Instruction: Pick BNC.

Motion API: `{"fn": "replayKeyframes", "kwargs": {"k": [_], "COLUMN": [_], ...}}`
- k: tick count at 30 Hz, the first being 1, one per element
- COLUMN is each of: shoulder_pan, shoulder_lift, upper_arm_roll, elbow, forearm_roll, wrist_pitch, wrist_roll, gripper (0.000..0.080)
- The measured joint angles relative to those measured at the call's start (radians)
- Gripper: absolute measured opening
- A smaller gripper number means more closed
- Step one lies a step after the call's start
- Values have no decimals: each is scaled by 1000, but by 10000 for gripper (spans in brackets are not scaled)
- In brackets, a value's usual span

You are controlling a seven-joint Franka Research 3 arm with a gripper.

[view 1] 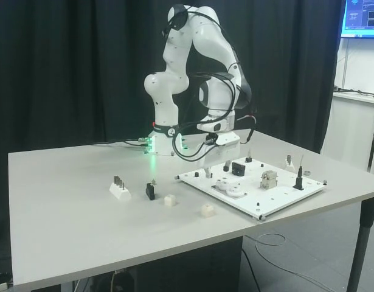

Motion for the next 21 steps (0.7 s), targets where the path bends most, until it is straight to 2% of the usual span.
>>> {"fn": "replayKeyframes", "kwargs": {"k": [11,21], "shoulder_pan": [5,12], "shoulder_lift": [-30,-43], "upper_arm_roll": [0,0], "elbow": [26,34], "forearm_roll": [-46,-55], "wrist_pitch": [-77,-98], "wrist_roll": [40,61], "gripper": [800,800]}}
